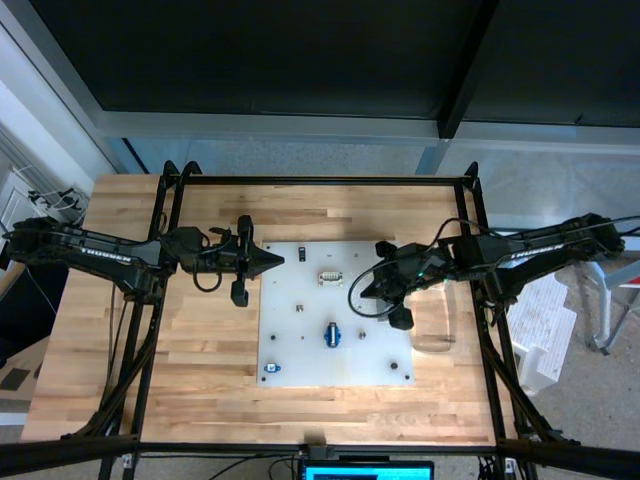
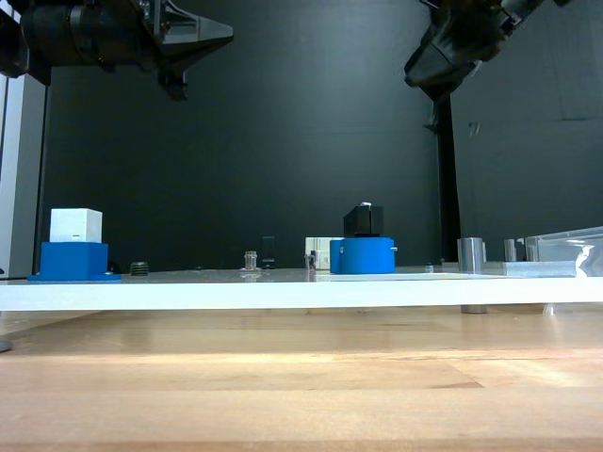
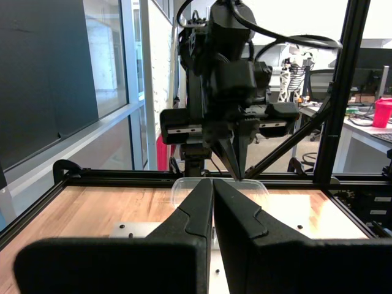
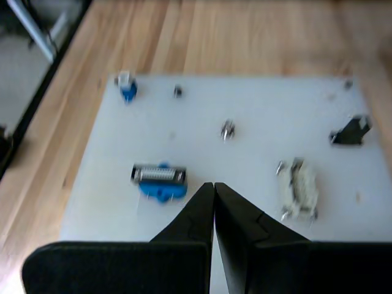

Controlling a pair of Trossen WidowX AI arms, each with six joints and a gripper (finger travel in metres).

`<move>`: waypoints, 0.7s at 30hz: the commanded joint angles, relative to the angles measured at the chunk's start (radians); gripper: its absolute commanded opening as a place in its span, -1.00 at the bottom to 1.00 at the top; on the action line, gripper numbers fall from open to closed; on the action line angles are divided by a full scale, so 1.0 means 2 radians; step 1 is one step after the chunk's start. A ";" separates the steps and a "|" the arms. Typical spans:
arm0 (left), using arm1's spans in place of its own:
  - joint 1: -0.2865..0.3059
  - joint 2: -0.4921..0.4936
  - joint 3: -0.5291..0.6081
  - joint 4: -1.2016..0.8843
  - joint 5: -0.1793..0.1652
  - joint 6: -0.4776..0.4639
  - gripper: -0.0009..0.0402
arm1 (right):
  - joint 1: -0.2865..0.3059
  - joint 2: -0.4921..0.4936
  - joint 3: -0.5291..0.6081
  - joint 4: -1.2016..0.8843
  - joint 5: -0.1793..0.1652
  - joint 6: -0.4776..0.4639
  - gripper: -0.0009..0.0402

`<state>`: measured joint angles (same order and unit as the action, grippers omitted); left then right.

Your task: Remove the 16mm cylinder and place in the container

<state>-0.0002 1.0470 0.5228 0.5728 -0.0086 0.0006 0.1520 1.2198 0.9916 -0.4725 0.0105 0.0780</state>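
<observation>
High view: the left pincer (image 1: 272,262) hangs over the left edge of the white board (image 1: 300,350). The right pincer (image 1: 366,291) hangs over the board's right part. The clear container (image 1: 440,325) sits on the counter (image 1: 150,380), just beside the board's right edge.

Low view: both pincers are well above the board. The grey cylinder (image 2: 470,254) stands upright on the board's right part, near the container.

Left wrist view: the left pincer is closed and empty.

Right wrist view: the right pincer is closed and empty, above a blue connector (image 4: 159,180).

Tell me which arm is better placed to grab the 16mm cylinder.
Right. The right claw, shut, hovers over the right part of the white board, nearer the cylinder and the container. The left claw, also shut, hangs at its left edge.
</observation>
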 commanded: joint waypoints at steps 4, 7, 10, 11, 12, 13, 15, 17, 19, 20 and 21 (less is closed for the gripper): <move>0.000 0.000 0.000 0.000 0.000 0.000 -0.96 | 0.019 0.043 0.050 -0.080 0.000 0.015 -0.96; 0.000 0.000 0.000 0.000 0.000 0.000 -0.96 | 0.027 0.066 0.071 -0.115 0.001 0.015 -0.95; 0.000 0.000 0.000 0.000 0.000 0.000 -0.96 | 0.034 0.092 0.091 -0.144 0.000 0.019 -0.91; 0.000 0.000 0.000 0.000 0.000 0.000 -0.96 | 0.035 0.101 0.099 -0.156 0.000 0.020 -0.89; 0.000 0.000 0.000 0.000 0.000 0.000 -0.96 | 0.037 0.110 0.106 -0.167 0.000 0.022 -0.87; 0.000 0.000 0.000 0.000 0.000 0.000 -0.96 | 0.037 0.120 0.113 -0.176 0.000 0.023 -0.85; 0.000 0.000 0.000 0.000 0.000 0.000 -0.96 | 0.038 0.135 0.126 -0.191 0.000 0.024 -0.81; 0.000 0.000 0.000 0.000 0.000 0.000 -0.96 | 0.039 0.152 0.141 -0.206 0.005 0.028 -0.77; 0.000 0.000 0.000 0.000 0.000 0.000 -0.96 | 0.043 0.168 0.155 -0.224 0.009 0.035 -0.70; 0.000 0.000 0.000 0.000 0.000 0.000 -0.96 | 0.043 0.176 0.162 -0.236 0.011 0.039 -0.66; 0.000 0.000 0.000 0.000 0.000 0.000 -0.96 | 0.046 0.185 0.168 -0.246 0.012 0.045 -0.61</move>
<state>-0.0002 1.0473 0.5224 0.5728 -0.0086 0.0006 0.2390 1.5688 1.3121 -0.9398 0.0326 0.1539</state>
